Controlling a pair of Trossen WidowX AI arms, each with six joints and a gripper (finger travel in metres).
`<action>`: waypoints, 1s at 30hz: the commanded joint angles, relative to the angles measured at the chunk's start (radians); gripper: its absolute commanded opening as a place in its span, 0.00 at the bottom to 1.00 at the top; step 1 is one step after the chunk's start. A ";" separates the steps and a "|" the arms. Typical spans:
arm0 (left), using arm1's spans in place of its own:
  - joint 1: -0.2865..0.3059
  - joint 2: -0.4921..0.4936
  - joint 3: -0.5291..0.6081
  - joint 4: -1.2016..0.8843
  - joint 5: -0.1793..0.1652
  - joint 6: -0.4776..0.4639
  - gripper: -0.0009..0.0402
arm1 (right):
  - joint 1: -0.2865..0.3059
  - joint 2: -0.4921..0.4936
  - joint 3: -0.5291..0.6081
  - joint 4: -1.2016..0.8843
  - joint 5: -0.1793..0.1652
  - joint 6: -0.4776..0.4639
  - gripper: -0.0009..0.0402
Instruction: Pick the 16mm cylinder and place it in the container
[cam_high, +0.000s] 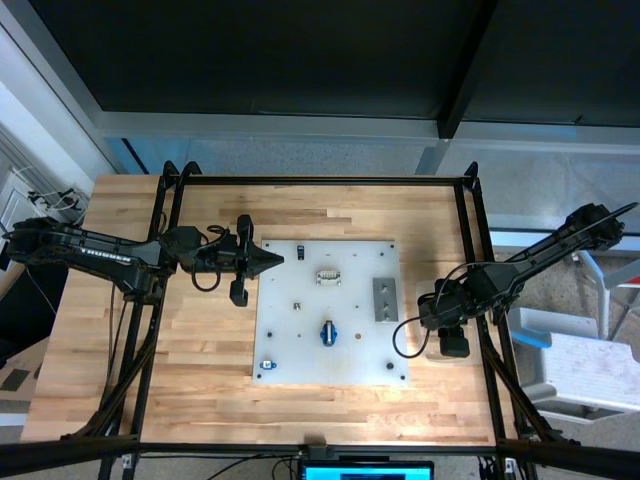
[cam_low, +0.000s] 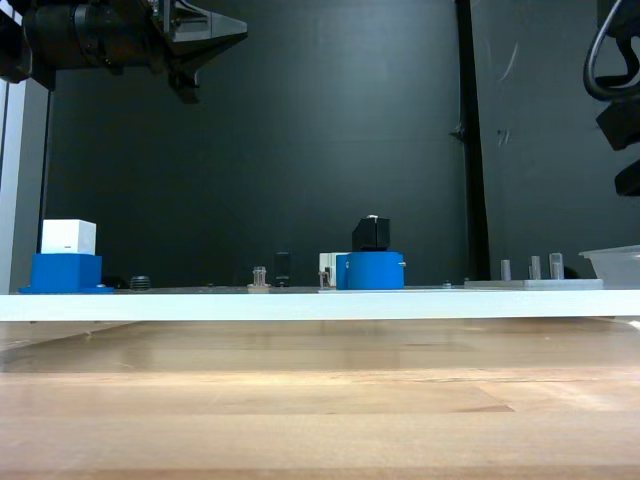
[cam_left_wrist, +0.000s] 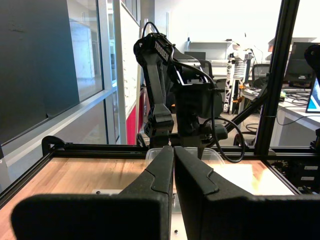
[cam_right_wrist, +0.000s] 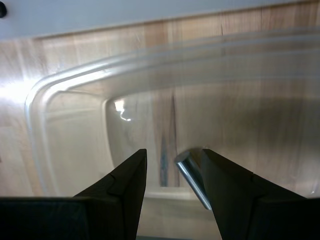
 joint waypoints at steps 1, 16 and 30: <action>0.000 0.000 0.000 0.000 0.000 0.000 0.02 | 0.001 0.000 0.024 -0.024 0.023 -0.001 0.38; 0.000 0.000 0.000 0.000 0.000 0.000 0.02 | 0.002 0.000 0.146 -0.107 0.059 -0.011 0.38; 0.000 0.000 0.000 0.000 0.000 0.000 0.02 | 0.002 0.000 0.154 -0.106 0.060 -0.010 0.38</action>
